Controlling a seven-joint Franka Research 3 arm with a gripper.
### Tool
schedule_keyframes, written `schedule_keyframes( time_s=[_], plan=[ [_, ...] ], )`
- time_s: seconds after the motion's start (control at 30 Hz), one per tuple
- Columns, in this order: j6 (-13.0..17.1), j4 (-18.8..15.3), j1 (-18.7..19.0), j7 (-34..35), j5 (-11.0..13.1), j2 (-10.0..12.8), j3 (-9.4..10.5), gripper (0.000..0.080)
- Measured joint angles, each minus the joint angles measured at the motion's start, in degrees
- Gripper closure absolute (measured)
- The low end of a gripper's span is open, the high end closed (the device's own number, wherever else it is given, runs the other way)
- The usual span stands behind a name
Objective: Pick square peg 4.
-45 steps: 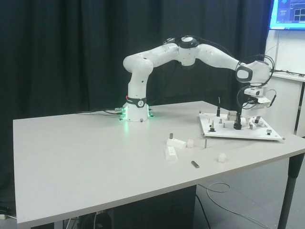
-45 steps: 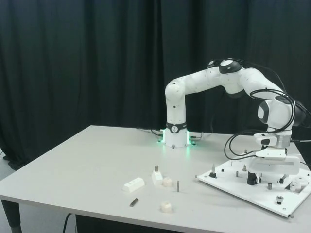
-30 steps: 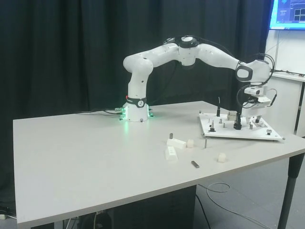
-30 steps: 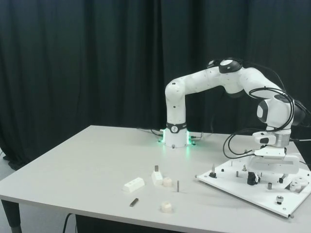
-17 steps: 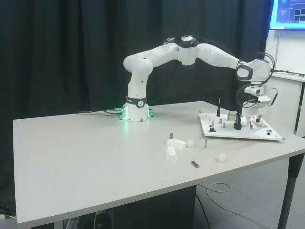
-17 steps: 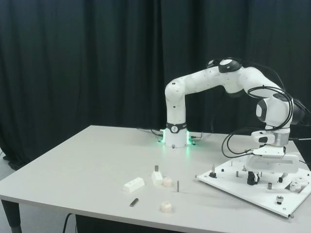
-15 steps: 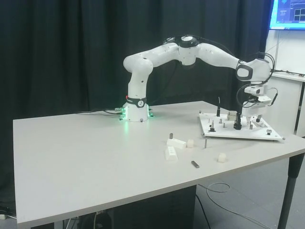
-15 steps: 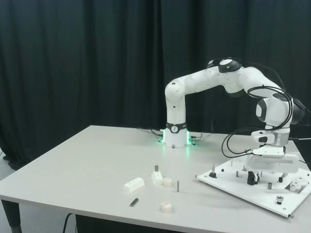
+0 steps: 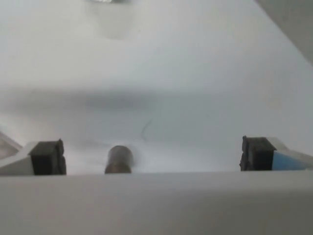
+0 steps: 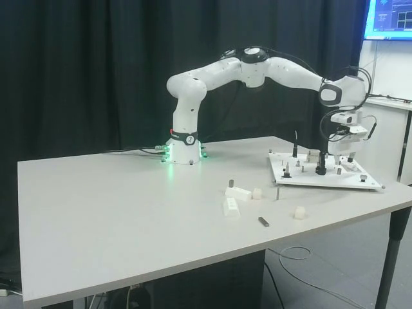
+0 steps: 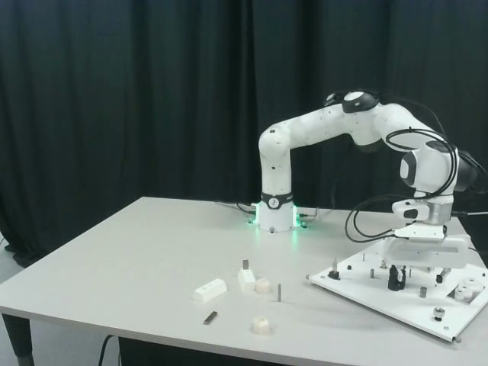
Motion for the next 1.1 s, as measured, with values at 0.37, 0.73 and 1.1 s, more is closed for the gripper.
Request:
schedule_keyframes(
  time_s=[0.37,0.73,1.1],
  plan=[
    [-2.39,0.0,-0.46,-3.28,-0.76,-0.02,-3.23,0.0003],
    [-7.75,-0.28,-1.65,-9.39,-2.58,-0.06,-7.1,0.0003],
    [-13.47,-3.49,-2.2,-15.17,-5.2,-0.14,-10.68,0.0003]
  ],
)
